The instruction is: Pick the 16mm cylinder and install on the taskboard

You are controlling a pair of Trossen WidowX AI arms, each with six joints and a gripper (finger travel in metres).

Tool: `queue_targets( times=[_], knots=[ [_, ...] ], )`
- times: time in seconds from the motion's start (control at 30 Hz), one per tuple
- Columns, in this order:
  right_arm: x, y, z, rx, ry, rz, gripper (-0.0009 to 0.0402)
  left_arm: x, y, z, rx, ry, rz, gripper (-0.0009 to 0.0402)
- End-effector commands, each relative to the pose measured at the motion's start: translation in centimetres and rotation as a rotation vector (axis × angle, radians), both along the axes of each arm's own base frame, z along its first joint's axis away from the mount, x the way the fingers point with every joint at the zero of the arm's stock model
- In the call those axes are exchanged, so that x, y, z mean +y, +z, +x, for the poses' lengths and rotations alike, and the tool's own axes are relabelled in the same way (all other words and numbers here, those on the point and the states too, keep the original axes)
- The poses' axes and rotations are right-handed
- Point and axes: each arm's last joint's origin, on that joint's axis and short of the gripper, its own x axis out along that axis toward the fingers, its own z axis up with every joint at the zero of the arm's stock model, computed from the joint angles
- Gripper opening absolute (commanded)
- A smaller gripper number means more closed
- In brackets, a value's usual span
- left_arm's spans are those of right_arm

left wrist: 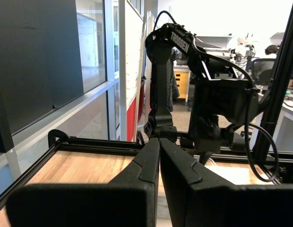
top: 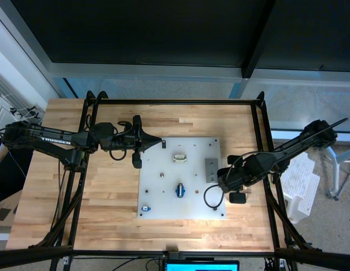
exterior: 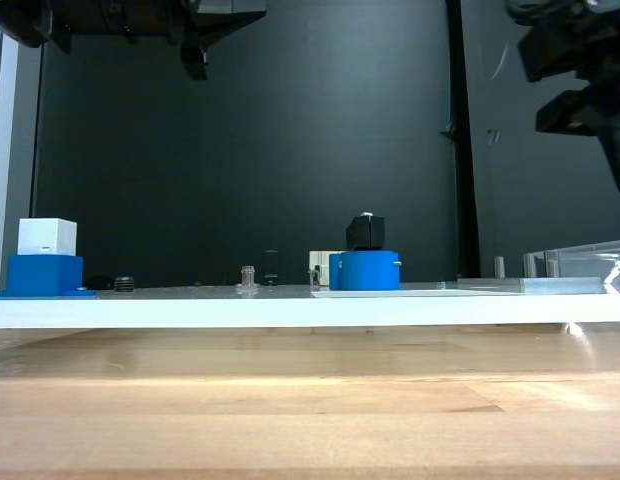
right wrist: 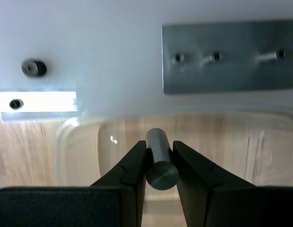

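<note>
The 16mm cylinder [right wrist: 159, 160], a short grey metal peg, is clamped between the fingers of my right gripper [right wrist: 159, 147], which is shut on it. It hangs over a clear plastic tray [right wrist: 80, 138], just off the taskboard [right wrist: 99, 38] edge, close to the grey metal block [right wrist: 229, 56]. In the high view my right gripper [top: 221, 183] hovers at the right edge of the white taskboard [top: 163, 195]. My left gripper [top: 159, 141] is parked over the board's far left corner, fingers [left wrist: 146, 161] pressed together and holding nothing.
On the board stand a blue fitting [top: 180, 190], a beige connector [top: 179, 158], the grey block [top: 211, 169] and a small blue-and-white part [top: 145, 209]. A black frame [top: 259, 130] runs round the table. Bare wood lies in front of the board.
</note>
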Motion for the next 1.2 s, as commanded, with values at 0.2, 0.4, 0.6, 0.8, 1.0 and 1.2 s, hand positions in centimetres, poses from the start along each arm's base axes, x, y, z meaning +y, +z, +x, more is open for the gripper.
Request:
queue_targets(
  times=[0.2,0.4,0.6,0.8,1.0,1.2],
  knots=[
    [0.8,0.3,2.7,0.002,-0.018,-0.001,0.0012,0.0,0.0,0.0,0.000,0.000,0.000,0.0000],
    [1.3,0.2,4.3,0.009,-0.026,-0.005,0.0012,0.0,0.0,0.0,0.000,0.000,0.000,0.0000],
    [1.6,0.0,5.9,0.015,-0.038,-0.007,0.0012,0.0,0.0,0.0,0.000,0.000,0.000,0.0000],
    [1.9,-0.2,7.2,0.018,-0.045,-0.010,0.0012,0.0,0.0,0.0,0.000,0.000,0.000,0.0000],
    [2.2,-0.2,8.7,0.011,-0.052,-0.008,0.0012,0.0,0.0,0.0,0.000,0.000,0.000,0.0000],
    [2.6,-0.5,10.0,0.012,-0.056,-0.010,0.0012,0.0,0.0,0.0,0.001,0.000,0.000,0.0000]
  ],
)
